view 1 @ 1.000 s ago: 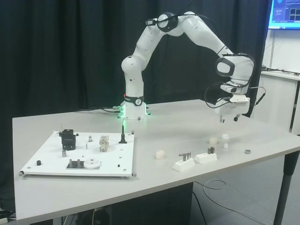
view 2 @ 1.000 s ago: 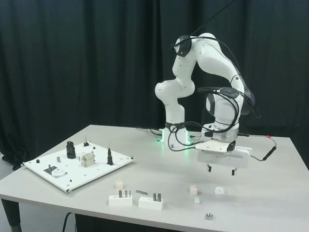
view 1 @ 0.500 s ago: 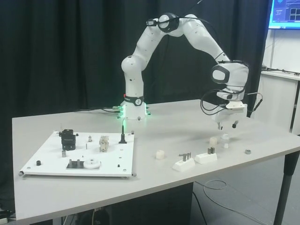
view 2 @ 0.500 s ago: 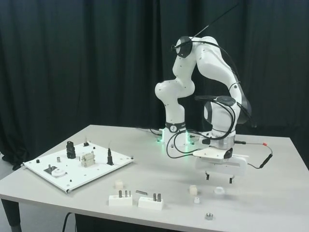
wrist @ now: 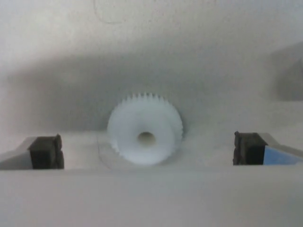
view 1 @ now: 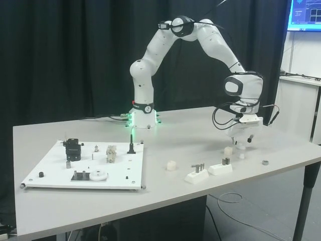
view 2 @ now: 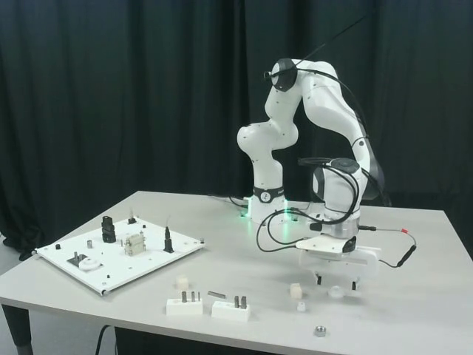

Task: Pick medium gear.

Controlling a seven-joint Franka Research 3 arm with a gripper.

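The medium gear [wrist: 145, 128] is a white toothed disc with a centre hole, lying flat on the grey table. In the wrist view my gripper [wrist: 147, 150] is open, with one black fingertip [wrist: 46, 152] on each side of the gear and a wide gap to both. In the second room view the gripper [view 2: 335, 283] hangs just over the gear [view 2: 336, 291], near the table's front right. In the first room view the gripper [view 1: 242, 142] stands low over the same spot and largely hides the gear.
A small white part [view 2: 295, 290] and a tinier one [view 2: 301, 306] lie close beside the gear. A nut [view 2: 320, 330] sits near the table edge. Two white holders [view 2: 184, 306] [view 2: 230, 310] and a white board [view 2: 118, 255] with fixtures lie further left.
The arm has come down and moved over the gear. The gripper went from well above the table to fingertips level with the gear.
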